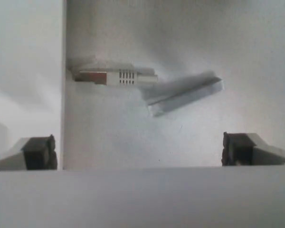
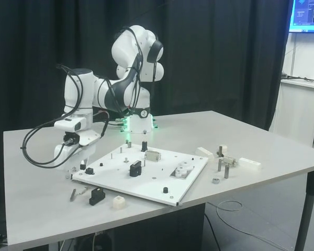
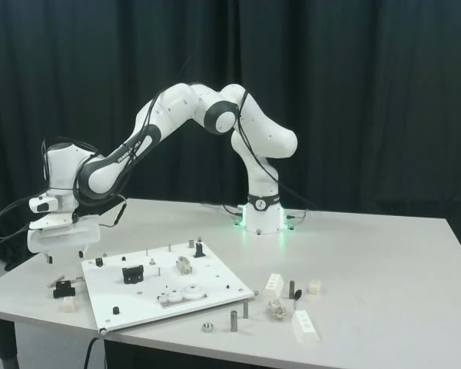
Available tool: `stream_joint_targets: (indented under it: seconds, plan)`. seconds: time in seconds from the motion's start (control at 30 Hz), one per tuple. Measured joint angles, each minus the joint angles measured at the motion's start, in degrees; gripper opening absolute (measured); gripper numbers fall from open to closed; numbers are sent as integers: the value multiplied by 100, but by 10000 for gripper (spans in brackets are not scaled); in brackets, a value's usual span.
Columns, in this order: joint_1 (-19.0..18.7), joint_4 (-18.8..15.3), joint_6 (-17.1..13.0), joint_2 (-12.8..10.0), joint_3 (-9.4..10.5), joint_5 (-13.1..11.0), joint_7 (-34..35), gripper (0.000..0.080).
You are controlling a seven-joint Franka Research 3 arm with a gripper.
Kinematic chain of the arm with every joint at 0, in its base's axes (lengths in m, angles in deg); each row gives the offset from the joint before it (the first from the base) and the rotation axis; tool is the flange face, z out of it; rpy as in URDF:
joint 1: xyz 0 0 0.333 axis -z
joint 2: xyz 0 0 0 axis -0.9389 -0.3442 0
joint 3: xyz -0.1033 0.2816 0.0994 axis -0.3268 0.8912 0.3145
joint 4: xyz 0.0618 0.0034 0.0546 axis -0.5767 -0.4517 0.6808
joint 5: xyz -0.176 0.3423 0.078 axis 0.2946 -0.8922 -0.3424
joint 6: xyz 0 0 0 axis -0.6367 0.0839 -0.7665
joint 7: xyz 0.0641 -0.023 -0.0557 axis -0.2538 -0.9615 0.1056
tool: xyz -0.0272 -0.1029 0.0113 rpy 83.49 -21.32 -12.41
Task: Remove square peg 1.
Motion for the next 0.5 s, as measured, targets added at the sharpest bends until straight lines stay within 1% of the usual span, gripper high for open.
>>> stream_joint_targets:
  seconds: [0.03, 0.07, 0.1, 0.13, 0.3, 0.5]
  plan:
    - [-1, 40, 55, 0, -10, 2, 0, 610]
    - [-2, 77, 110, 0, -20, 4, 0, 759]
    - [-4, 111, 166, 0, -33, 5, 0, 759]
    - [-6, 146, 225, 0, -46, 6, 0, 791]
    - [-7, 288, 444, 0, -88, 7, 0, 791]
    - [-9, 384, 576, 1, -124, 8, 0, 798]
